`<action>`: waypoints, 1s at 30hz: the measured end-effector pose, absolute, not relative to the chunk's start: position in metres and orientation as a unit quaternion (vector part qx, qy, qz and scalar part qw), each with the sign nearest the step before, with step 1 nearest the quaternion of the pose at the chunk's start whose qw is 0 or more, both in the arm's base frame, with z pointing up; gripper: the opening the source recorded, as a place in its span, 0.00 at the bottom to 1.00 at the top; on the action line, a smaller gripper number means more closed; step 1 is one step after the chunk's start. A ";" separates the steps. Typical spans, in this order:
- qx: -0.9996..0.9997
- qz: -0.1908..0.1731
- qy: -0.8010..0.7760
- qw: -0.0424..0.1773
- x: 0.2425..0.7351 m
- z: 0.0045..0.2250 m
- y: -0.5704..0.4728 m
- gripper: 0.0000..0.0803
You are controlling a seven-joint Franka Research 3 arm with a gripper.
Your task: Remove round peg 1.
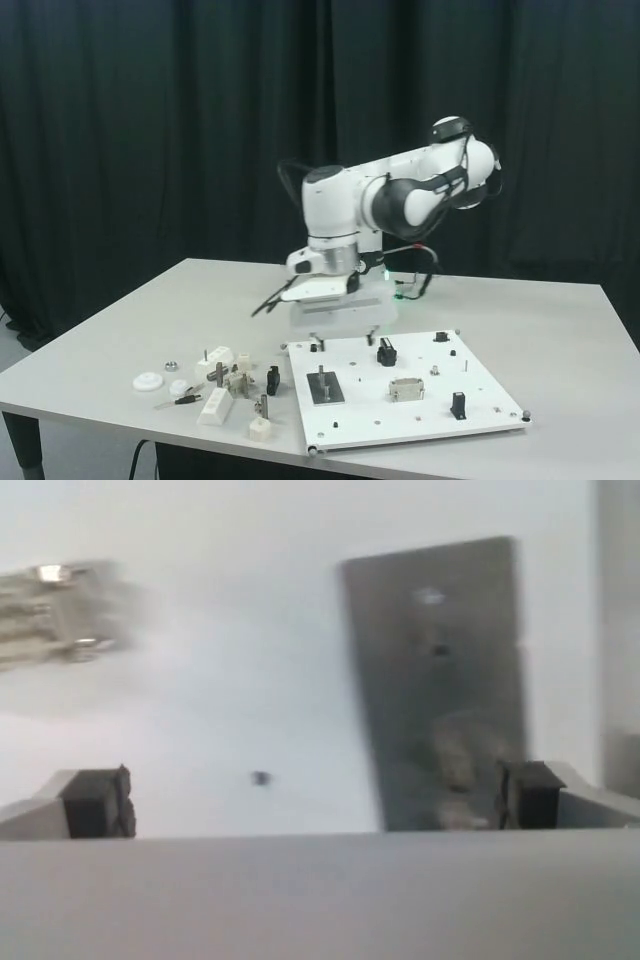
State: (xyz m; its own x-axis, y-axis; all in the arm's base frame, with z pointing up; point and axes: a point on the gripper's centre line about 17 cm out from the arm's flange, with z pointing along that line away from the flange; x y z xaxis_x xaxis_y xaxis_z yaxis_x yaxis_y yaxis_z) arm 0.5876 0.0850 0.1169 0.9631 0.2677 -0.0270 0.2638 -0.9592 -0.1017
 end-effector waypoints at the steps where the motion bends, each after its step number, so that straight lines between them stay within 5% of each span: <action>1: -0.990 0.022 -0.134 0.048 0.585 0.117 0.092 1.00; 30: -0.990 0.037 -0.134 0.013 0.513 0.096 0.250 1.00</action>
State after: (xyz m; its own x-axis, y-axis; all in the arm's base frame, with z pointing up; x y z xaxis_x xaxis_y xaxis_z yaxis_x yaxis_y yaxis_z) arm 0.5134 0.2500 0.0956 0.9612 0.2669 -0.0701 0.2650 -0.9636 -0.0355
